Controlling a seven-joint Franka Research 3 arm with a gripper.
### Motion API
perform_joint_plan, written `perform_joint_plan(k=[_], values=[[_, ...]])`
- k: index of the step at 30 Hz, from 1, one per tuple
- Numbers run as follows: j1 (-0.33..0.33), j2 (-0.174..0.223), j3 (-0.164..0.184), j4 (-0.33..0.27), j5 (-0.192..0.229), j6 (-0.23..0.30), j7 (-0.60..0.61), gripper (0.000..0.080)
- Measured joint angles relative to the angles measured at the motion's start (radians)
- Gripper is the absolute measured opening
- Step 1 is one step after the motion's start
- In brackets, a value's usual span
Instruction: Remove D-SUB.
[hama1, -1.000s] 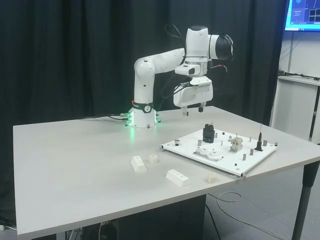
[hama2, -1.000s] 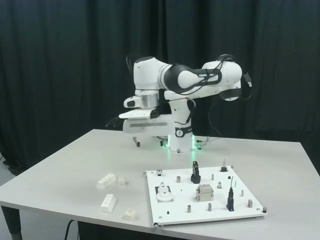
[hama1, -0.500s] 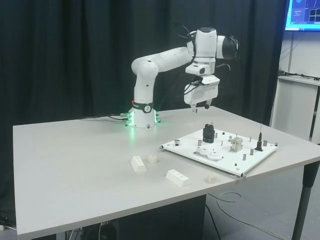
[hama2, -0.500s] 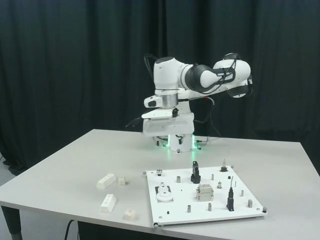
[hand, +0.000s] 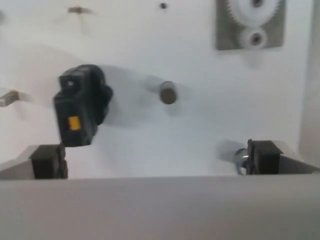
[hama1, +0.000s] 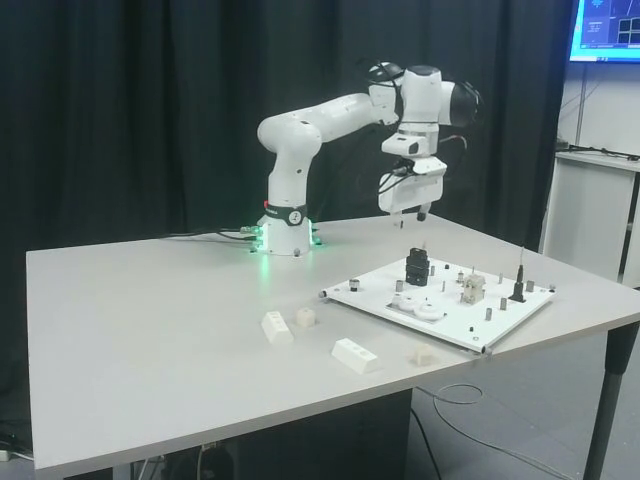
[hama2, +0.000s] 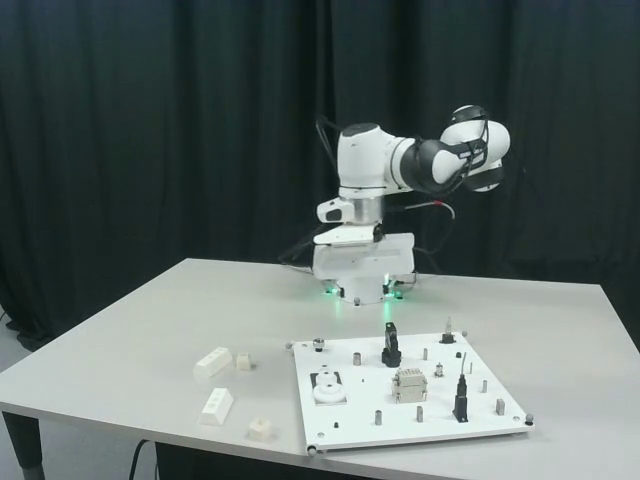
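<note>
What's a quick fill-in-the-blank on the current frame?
The gripper hangs above a board coloured ___.
Its jaws stand ___, holding nothing.
___ white blocks lie on the table beside the board.
The arm's base glows ___.
Missing words: white; open; Four; green.

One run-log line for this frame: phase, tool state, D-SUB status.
phase: approach | tool: open, empty, high above white board | D-SUB: seated on board, untouched | loose white blocks: on grey table
</note>
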Motion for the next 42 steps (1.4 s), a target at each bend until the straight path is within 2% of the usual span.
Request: perform_joint_plan(k=[10, 24, 34, 42], values=[[0.078, -0.013, 0.047, -0.032, 0.016, 0.053, 0.053, 0.08], [0.109, -0.014, 0.128, -0.052, 0.038, 0.131, 0.099, 0.08], [0.11, -0.014, 0.183, -0.067, 0.062, 0.138, 0.105, 0.08], [0.113, -0.014, 0.21, -0.078, 0.08, 0.14, 0.115, 0.08]])
